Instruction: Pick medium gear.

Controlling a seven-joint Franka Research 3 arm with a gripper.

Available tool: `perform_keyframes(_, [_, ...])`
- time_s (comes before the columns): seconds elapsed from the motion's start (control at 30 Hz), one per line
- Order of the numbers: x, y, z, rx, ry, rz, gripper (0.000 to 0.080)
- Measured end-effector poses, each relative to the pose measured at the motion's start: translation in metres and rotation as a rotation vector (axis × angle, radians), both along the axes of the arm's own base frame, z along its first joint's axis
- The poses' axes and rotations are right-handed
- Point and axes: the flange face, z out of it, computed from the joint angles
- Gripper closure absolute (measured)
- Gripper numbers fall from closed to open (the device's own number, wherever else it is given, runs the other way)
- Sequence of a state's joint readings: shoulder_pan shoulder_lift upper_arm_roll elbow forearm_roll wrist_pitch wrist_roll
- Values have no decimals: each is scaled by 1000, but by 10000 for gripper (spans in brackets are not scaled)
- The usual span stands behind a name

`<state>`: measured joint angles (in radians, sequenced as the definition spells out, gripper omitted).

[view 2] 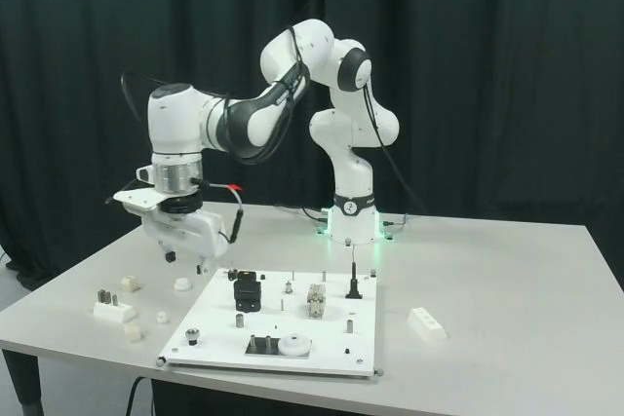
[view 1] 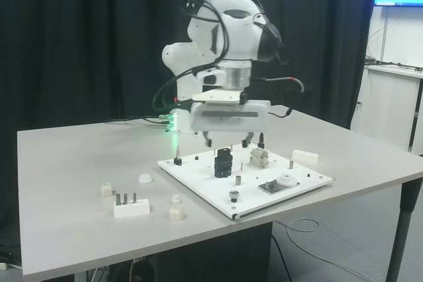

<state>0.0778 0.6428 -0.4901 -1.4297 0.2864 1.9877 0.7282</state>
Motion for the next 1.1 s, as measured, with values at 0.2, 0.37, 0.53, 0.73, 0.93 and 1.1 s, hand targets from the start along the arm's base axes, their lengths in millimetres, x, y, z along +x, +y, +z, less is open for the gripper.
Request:
perform_keyframes(0.2, [-15,-28,-7,9,18,11,3])
perform_keyframes(0.37, [-29,-52,-11,17,30,12,3])
perform_keyframes(0.53, [-44,-75,-15,28,40,22,3])
perform_keyframes(0.73, [-63,-99,-20,42,46,26,3])
perform_keyframes(0.93, [-81,-120,-28,49,47,23,3])
perform_keyframes(1.1, [-99,-134,-36,50,49,22,3])
